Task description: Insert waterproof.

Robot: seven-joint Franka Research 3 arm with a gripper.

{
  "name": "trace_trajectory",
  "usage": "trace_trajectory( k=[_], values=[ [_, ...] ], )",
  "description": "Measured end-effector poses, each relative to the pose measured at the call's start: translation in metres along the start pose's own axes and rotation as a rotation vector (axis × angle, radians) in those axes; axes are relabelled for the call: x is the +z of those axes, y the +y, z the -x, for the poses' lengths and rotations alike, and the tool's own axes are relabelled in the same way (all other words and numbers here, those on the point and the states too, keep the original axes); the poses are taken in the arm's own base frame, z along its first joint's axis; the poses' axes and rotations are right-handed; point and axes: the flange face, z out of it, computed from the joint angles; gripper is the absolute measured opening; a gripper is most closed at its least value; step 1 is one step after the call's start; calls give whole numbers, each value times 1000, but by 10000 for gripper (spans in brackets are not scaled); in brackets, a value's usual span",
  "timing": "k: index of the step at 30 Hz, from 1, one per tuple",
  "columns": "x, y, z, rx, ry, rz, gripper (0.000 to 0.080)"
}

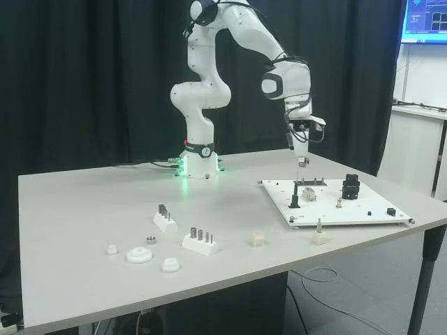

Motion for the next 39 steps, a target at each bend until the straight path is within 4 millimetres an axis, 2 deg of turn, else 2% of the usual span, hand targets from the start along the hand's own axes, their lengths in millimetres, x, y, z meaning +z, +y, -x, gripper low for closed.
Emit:
trace_trajectory(
  k=[13,21,39],
  values=[
    [14,-10,-8,-20,20,-17,619],
    [26,-11,-14,-105,17,-14,619],
    [39,-14,-20,-279,8,2,619]
  ],
)
